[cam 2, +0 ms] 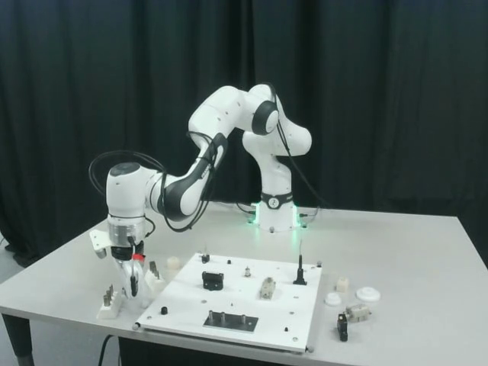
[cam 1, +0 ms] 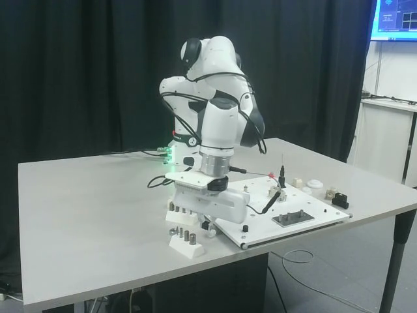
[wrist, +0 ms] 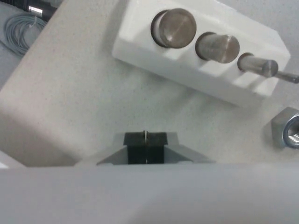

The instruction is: Pick small gear.

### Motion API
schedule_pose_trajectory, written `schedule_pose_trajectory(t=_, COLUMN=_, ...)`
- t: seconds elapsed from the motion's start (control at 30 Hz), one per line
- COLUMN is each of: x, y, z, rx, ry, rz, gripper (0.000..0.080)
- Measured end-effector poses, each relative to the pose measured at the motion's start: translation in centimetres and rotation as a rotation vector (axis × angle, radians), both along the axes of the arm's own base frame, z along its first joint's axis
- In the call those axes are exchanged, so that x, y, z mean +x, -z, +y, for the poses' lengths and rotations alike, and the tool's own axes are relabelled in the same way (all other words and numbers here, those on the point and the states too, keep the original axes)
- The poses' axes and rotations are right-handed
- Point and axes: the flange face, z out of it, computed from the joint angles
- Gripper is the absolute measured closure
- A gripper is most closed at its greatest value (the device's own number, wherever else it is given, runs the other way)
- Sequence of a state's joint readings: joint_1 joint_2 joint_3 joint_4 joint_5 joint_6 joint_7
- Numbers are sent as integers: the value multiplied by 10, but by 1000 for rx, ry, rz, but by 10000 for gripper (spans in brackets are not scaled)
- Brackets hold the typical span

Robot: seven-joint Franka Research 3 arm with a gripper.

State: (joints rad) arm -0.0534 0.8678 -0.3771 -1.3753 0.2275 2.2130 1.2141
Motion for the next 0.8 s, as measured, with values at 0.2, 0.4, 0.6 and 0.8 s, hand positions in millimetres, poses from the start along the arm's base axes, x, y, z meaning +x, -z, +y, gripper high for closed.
schedule_pose_trajectory(t=0.2, x=0, y=-1, z=-1, rx=-1, ry=1, rz=-1, gripper=802)
schedule_pose_trajectory(t=0.4, x=0, y=-3, z=-3, rx=-6, ry=-4, rz=-1, gripper=802)
schedule_pose_trajectory(t=0.6, x=2, y=-6, z=-5, rx=-13, ry=-18, rz=-3, gripper=802)
schedule_pose_trajectory(t=0.8, x=5, y=-11, z=-5, rx=-16, ry=-30, rz=-9, gripper=803)
